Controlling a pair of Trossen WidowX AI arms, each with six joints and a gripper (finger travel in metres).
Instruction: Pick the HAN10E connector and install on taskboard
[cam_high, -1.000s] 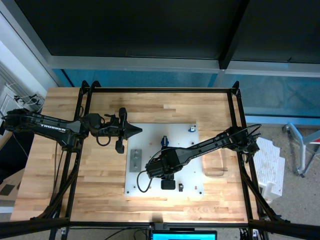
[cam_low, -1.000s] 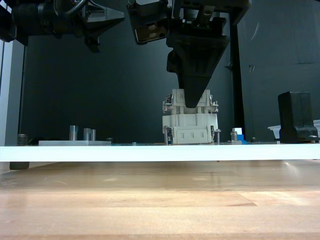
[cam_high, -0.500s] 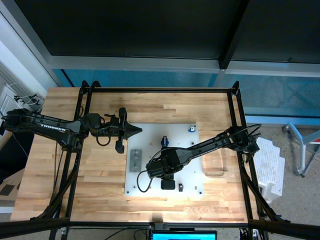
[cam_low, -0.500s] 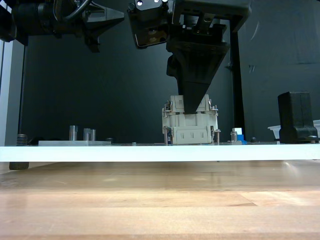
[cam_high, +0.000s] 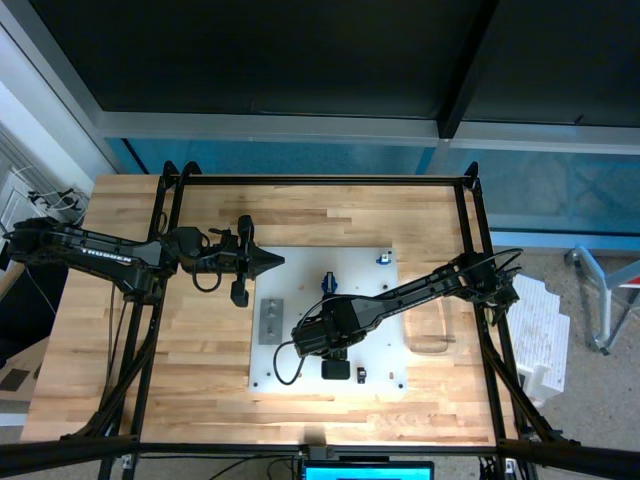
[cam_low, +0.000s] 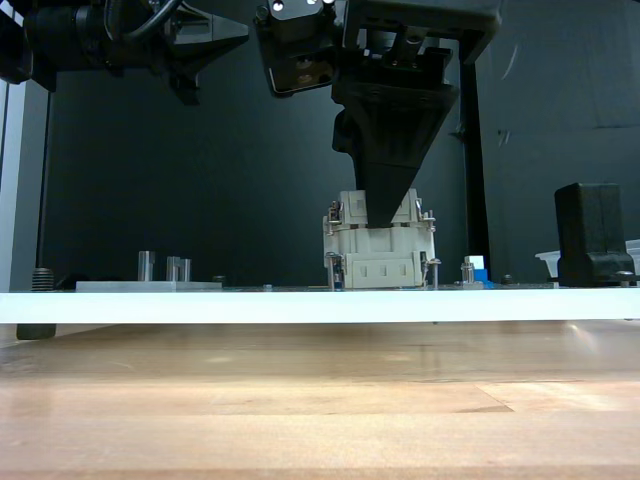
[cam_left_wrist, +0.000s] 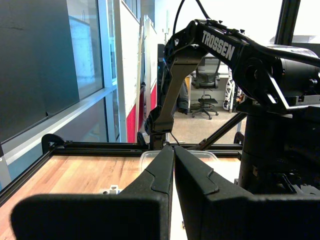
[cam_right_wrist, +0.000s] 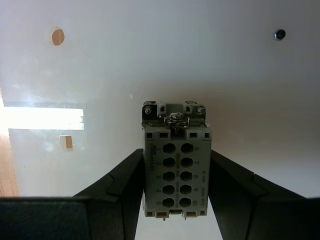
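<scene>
While seen from above, the right gripper (cam_high: 335, 352) hangs over the taskboard's (cam_high: 300, 380) near middle, and the left gripper (cam_high: 268, 260) is above its far-left corner. At table height, the HAN10E connector (cam_low: 380, 255) stands on the board, pinched from above. Left wrist: left fingers (cam_left_wrist: 155, 175) pressed together. Right wrist: fingers clamp the connector's long sides.

Two arms, so two grippers: the left gripper (cam_high: 276, 260) at centre-left of the high view, the right gripper (cam_high: 335, 352) just below centre. One white taskboard (cam_high: 300, 385) bears one HAN10E connector (cam_right_wrist: 176, 170) with ten contact holes in two columns of five, one grey block (cam_high: 271, 320), and two blue pieces: one blue part (cam_high: 327, 283) mid-board, another blue part (cam_high: 383, 258) at its upper right corner. One clear tray (cam_high: 432, 335) lies at the right.
</scene>
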